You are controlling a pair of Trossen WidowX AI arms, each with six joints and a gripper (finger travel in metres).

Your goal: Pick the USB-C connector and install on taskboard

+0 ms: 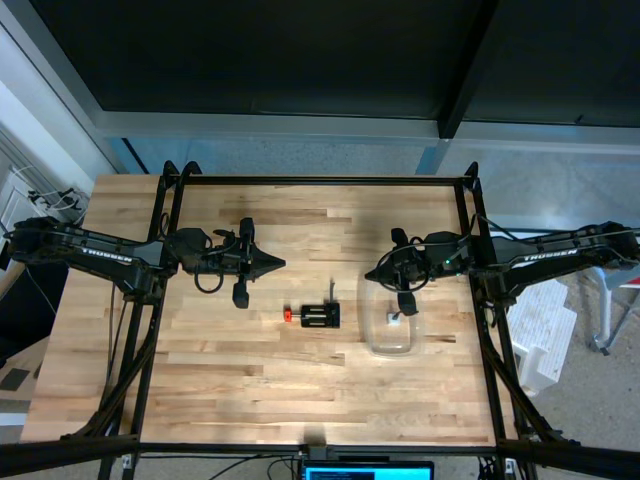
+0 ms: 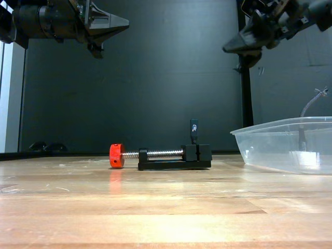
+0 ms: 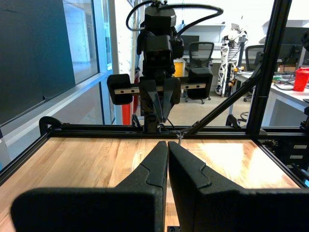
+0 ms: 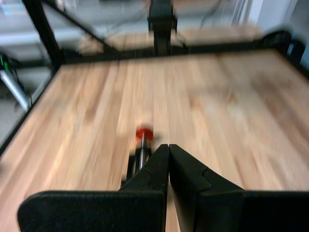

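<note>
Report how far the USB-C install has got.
Nothing looks in hand: the left gripper and right gripper both hang shut and empty above the table. A dark upright piece stands in the black block; whether that is the connector, I cannot tell. If not, picking and installing both remain.

The small rectangular taskboard (image 2: 174,155) is black, with a red-orange round knob (image 2: 116,155) and a silvery threaded screw (image 2: 161,154); its upright pin (image 2: 193,129) seems dark grey. The wooden table (image 2: 155,207) is pale blond, patterned in staggered strips. The plastic tray (image 2: 270,150) is clear. The left gripper (image 2: 124,22), high over the table's left, and the right gripper (image 2: 226,49), high near the tray, are matte black.
</note>
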